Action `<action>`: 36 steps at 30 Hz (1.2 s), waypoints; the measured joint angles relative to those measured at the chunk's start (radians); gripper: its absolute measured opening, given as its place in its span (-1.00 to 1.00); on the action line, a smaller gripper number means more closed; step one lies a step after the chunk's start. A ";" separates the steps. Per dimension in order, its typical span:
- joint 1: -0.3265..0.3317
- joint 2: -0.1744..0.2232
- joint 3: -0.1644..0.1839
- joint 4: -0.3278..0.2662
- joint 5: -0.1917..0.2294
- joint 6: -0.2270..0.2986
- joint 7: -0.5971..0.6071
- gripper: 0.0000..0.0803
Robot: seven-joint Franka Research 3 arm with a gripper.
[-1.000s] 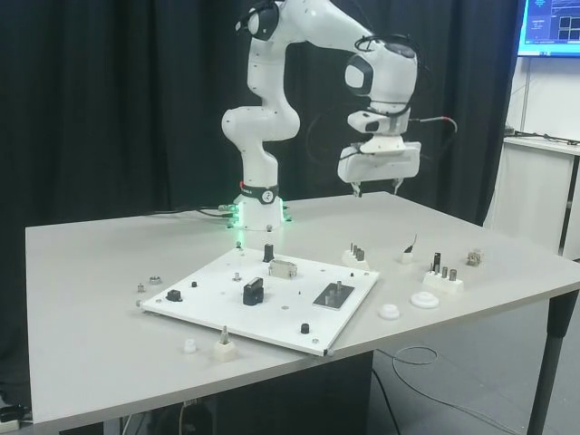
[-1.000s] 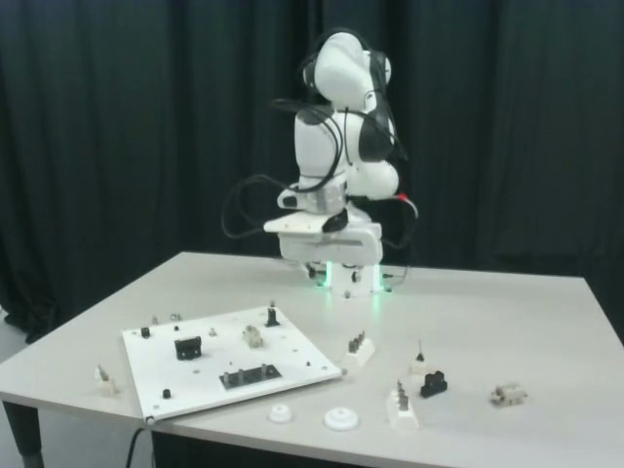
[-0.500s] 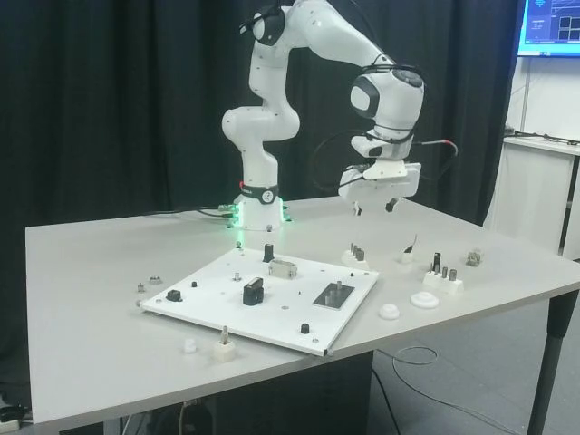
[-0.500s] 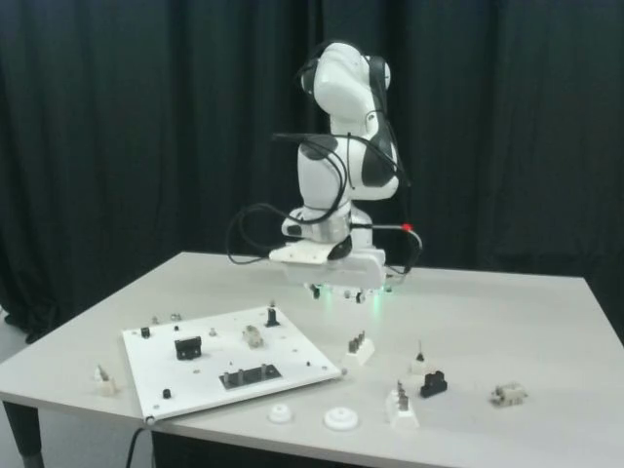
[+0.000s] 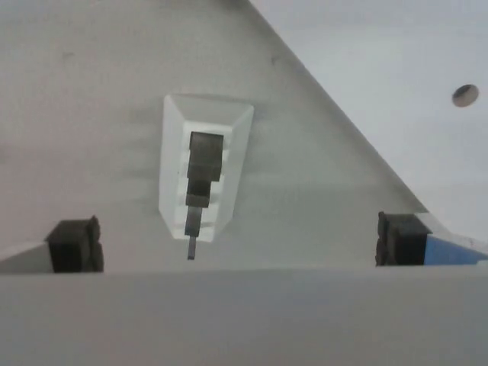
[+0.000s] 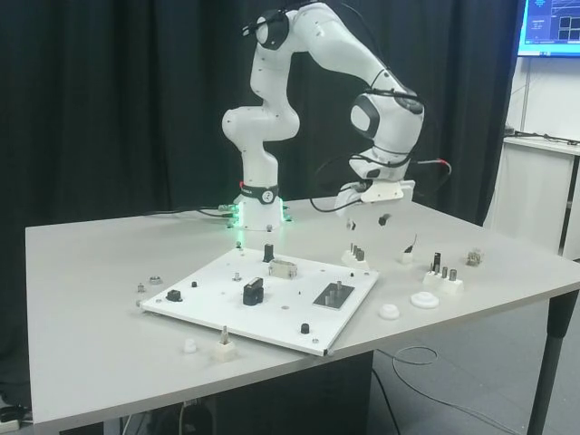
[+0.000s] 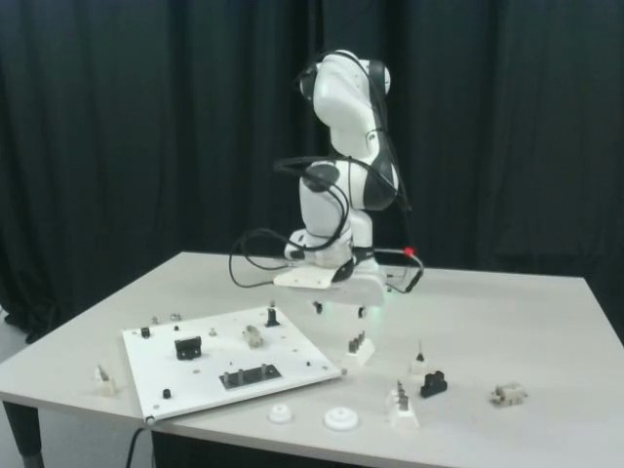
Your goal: Pick square peg 4.
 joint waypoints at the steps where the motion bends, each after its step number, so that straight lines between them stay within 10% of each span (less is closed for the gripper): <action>1: 0.002 0.003 -0.001 -0.004 0.000 0.005 -0.001 0.99; 36: 0.051 0.035 -0.016 -0.157 0.007 0.209 0.022 0.99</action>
